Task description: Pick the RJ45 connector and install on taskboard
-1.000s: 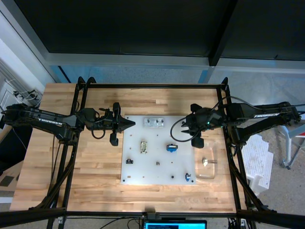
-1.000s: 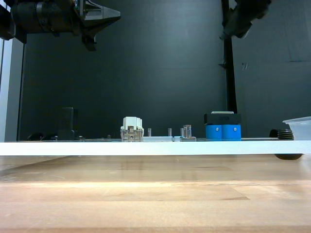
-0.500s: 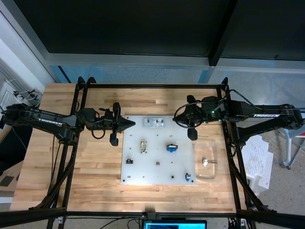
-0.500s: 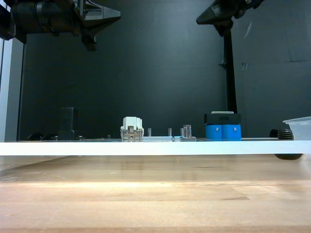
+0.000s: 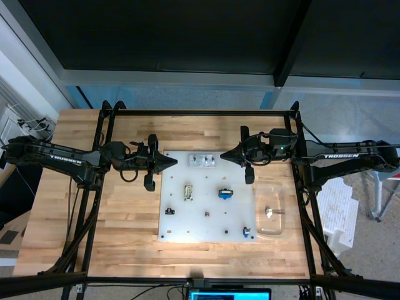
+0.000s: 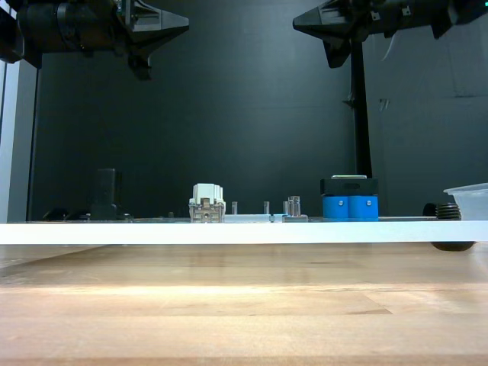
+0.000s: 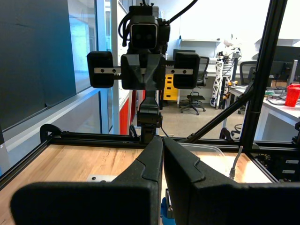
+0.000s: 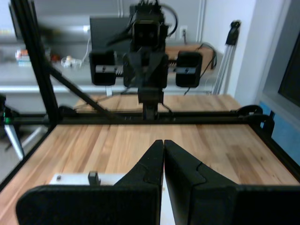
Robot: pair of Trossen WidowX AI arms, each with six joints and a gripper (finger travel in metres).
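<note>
The white board [image 5: 206, 215] lies mid-table, with the small blue jack [image 5: 248, 232] at its near right corner. What tops the jack cannot be told. Beside the board, a pale block [image 5: 269, 212] sits in the clear tray [image 5: 284, 194]. I cannot tell where the connector is. My right gripper [image 5: 223, 155] hangs high over the board's far edge, level and pointing left, shut with nothing between its fingers [image 8: 154, 154]. Opposite it, my left gripper [image 5: 174, 162] points right, also shut and empty [image 7: 162, 139]. Both show high up in the low view, left gripper [image 6: 185, 25] and right gripper [image 6: 297, 25].
Other small fittings stand on the board: a pale connector housing [image 5: 188, 192], a blue part [image 5: 225, 194] and a metal piece [image 5: 203, 161] at the far edge. A black frame [image 5: 200, 113] rings the table. A thin grey rod [image 7: 236, 161] rises by the tray.
My right arm has swung from above the board's right edge near the tray back to the far side, lifting and levelling so the gripper points left. The left arm has not moved.
</note>
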